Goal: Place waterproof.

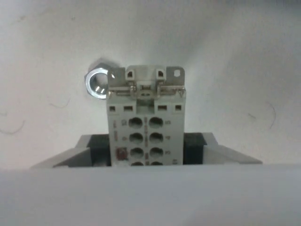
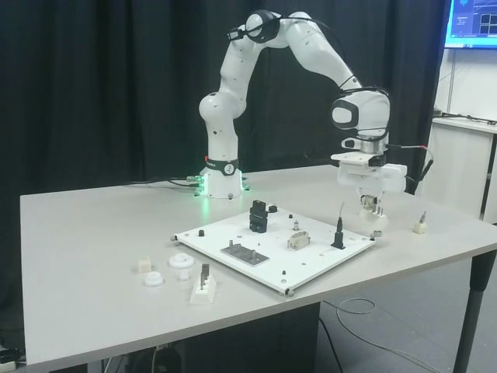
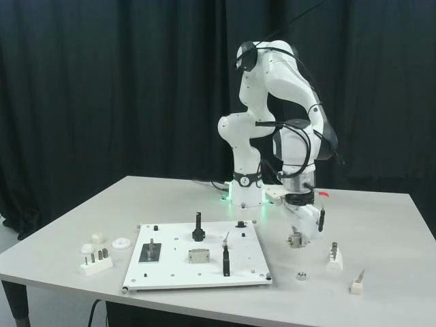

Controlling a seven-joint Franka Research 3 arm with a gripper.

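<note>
Wrist view: gripper clamped on white plastic multi-hole waterproof connector block, held between both jaws above grey table. Grey metal hex nut lies at the block's 10 o'clock.

In wrist view the connector block hides part of the nut beside it, its own lower rows are cut off behind the gripper body, and in both room views it's too small to make out, markings incl.
</note>
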